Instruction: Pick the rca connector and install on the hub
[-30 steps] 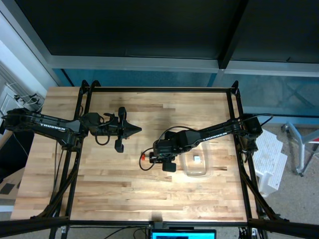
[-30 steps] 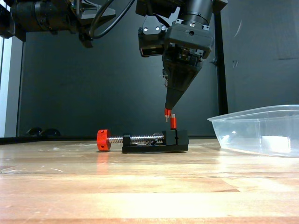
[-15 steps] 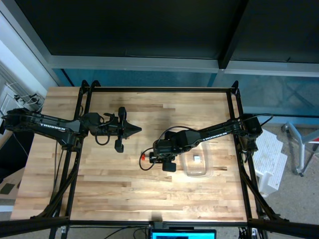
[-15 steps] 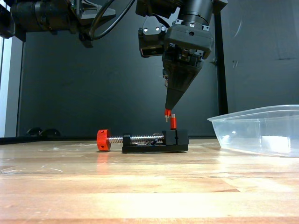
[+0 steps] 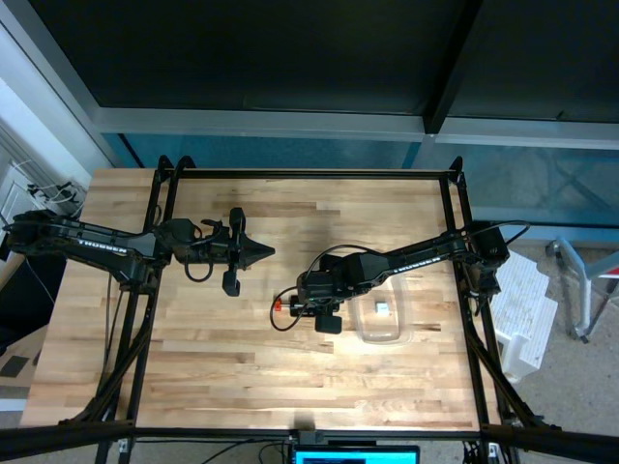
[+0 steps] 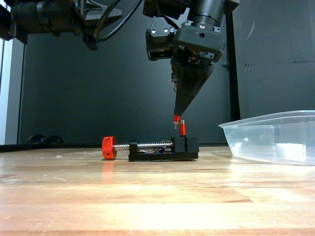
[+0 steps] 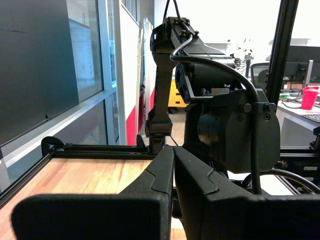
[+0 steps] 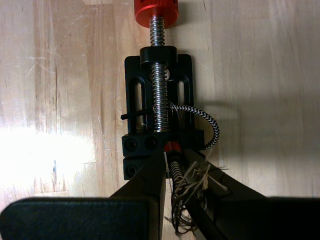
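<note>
Red-tipped rca connector [image 6: 176, 119] clamped in right claw [image 6: 177, 113] above black hub [image 6: 162, 149]; left claw [image 5: 263, 252] together, table's left.

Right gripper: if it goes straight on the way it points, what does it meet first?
Likely the hub: the right gripper, jaws shut on the rca connector, points down just above its red post, though depth is unclear. The left gripper hovers away to the left, shut.
</note>
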{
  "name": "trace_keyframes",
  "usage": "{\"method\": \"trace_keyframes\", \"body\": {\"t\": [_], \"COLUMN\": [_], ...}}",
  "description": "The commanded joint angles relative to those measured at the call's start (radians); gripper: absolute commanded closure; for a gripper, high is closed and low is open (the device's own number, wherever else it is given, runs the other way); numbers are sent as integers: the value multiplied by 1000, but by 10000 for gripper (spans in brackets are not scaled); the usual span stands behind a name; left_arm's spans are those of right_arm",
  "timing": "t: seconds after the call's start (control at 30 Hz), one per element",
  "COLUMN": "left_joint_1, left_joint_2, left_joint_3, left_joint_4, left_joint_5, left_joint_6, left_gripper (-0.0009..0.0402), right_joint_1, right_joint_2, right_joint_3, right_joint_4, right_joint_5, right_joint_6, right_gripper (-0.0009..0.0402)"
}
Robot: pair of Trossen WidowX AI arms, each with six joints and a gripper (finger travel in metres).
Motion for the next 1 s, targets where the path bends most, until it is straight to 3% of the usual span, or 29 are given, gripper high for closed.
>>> {"method": "trace_keyframes", "body": {"t": [0.03, 1.0], "left_joint_1": [0, 0], "left_joint_2": [0, 0], "left_joint_3": [0, 0], "left_joint_4": [0, 0], "left_joint_5": [0, 0], "left_joint_6": [0, 0], "left_gripper": [393, 393], "right_joint_1": [0, 2], "right_joint_2": [0, -83], "right_joint_3": [2, 48], "right_joint_4": [0, -126], "right_joint_5": [0, -2], "right_joint_6": [0, 0], "right_gripper": [389, 389]}}
